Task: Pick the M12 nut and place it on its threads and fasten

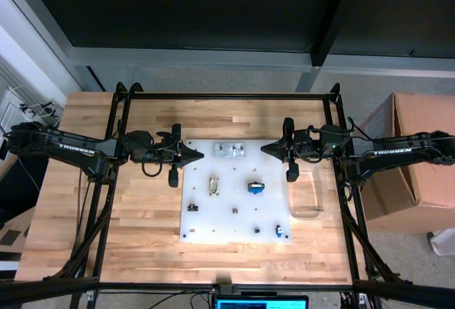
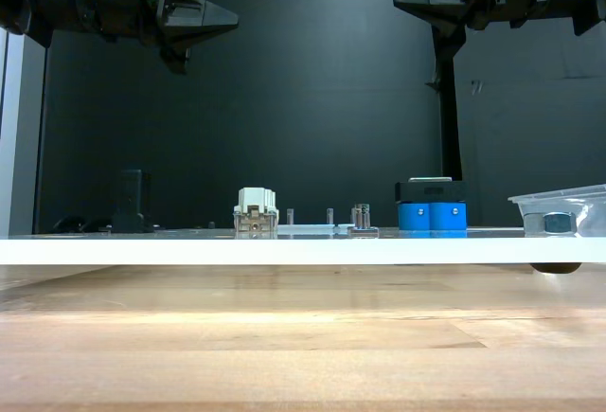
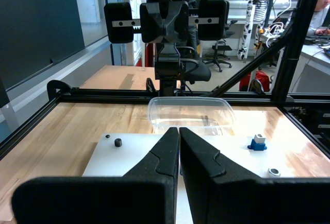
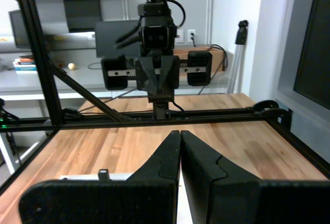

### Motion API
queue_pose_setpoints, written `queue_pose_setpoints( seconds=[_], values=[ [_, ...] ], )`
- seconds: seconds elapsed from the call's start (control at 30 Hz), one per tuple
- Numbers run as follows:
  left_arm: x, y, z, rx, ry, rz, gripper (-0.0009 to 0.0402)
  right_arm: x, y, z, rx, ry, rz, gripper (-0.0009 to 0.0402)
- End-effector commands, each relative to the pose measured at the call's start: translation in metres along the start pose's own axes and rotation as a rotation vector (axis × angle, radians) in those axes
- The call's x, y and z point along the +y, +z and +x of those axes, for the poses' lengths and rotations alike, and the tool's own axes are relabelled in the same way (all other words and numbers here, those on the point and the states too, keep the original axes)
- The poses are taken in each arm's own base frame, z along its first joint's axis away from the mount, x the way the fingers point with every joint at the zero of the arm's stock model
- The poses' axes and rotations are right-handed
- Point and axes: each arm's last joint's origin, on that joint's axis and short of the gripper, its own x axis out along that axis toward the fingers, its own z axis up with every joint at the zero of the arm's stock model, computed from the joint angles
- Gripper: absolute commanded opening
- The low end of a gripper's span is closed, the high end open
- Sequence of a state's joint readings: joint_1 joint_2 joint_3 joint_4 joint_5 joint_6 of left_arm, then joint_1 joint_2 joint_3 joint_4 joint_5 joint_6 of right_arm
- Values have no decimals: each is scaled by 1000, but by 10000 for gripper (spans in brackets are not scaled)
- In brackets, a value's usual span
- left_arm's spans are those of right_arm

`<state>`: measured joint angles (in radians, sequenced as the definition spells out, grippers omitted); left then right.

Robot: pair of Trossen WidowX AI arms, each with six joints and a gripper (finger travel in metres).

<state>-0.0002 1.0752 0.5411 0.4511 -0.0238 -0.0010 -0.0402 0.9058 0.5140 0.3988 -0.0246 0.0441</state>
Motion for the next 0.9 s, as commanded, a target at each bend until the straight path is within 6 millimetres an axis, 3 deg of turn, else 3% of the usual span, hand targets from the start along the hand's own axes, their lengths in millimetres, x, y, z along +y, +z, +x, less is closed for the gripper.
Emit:
queue_pose_setpoints(
  seconds=[0.03,0.9],
  values=[
    [0,1,0,-5,0,-1,0,0,0,1,-6,-2,-5,0],
    [-1,11,-1,-108,-36,-1,0,0,2,1,-27,-7,0,0]
  ],
)
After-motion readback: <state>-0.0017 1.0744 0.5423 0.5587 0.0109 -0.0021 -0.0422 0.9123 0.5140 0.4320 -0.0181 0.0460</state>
